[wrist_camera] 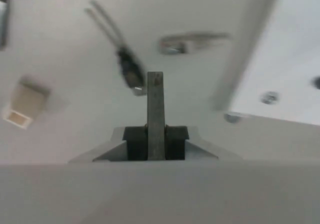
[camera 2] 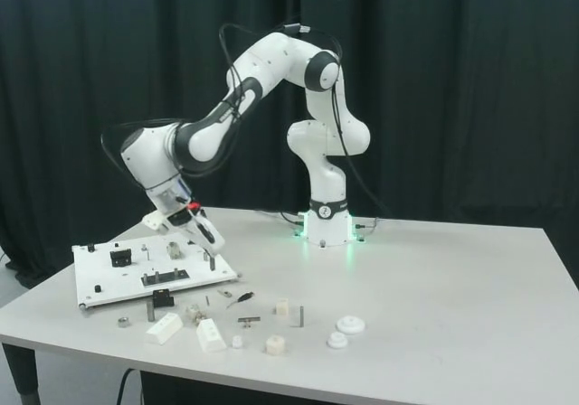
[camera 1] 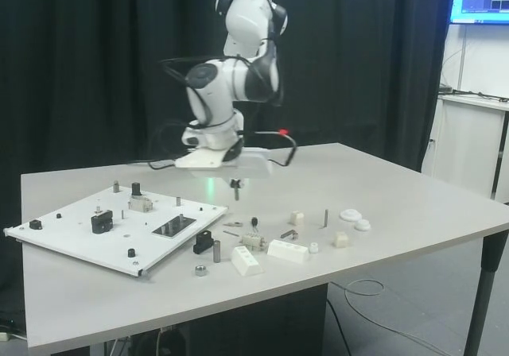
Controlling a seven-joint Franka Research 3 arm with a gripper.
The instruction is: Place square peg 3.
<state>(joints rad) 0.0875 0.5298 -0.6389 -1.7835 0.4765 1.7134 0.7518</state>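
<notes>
A slim grey square peg (wrist_camera: pixel 155 114) is clamped upright between the black fingertips of my gripper (wrist_camera: pixel 155 143), and its free end points down at the table. In the room views the gripper (camera 1: pixel 235 183) (camera 2: pixel 210 253) hangs in the air with the peg (camera 2: pixel 211 261) just past the right-hand edge of the white assembly board (camera 1: pixel 119 237) (camera 2: pixel 113 287). An edge and a corner of that board (wrist_camera: pixel 295 59), with screw heads in it, show in the wrist view. The hole meant for the peg cannot be made out.
On the board stand black blocks, small posts and a dark slotted plate (camera 1: pixel 173 226). Loose parts lie on the grey table in front of the board: white blocks (camera 1: pixel 287 250), white discs (camera 1: pixel 351 214), a black plug with a cable (wrist_camera: pixel 129 69), a nut (camera 1: pixel 201 270) and an upright pin (camera 1: pixel 325 218).
</notes>
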